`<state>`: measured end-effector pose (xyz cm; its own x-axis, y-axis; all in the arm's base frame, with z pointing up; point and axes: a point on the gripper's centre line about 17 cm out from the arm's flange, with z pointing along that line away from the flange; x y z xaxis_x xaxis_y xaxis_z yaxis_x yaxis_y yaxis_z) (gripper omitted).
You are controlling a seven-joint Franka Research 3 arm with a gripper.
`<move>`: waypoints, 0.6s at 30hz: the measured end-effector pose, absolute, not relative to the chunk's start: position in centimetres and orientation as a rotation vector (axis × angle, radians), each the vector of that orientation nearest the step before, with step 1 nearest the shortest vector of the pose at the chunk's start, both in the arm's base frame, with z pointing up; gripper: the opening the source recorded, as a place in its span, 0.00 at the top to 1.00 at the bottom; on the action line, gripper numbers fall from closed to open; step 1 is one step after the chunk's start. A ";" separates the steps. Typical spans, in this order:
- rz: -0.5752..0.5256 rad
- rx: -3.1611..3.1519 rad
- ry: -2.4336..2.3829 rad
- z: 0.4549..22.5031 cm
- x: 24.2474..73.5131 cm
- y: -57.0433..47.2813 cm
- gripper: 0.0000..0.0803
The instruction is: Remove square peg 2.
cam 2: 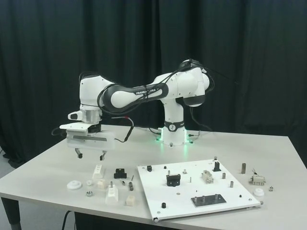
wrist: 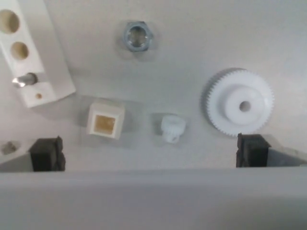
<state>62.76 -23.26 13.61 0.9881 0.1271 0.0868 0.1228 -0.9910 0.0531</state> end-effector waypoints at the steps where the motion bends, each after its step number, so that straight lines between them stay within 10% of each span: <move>1: 0.139 3.087 0.198 13.7 62.8 -23.0 0.00; 18: 0.044 3.121 0.408 14.9 62.1 -16.9 0.00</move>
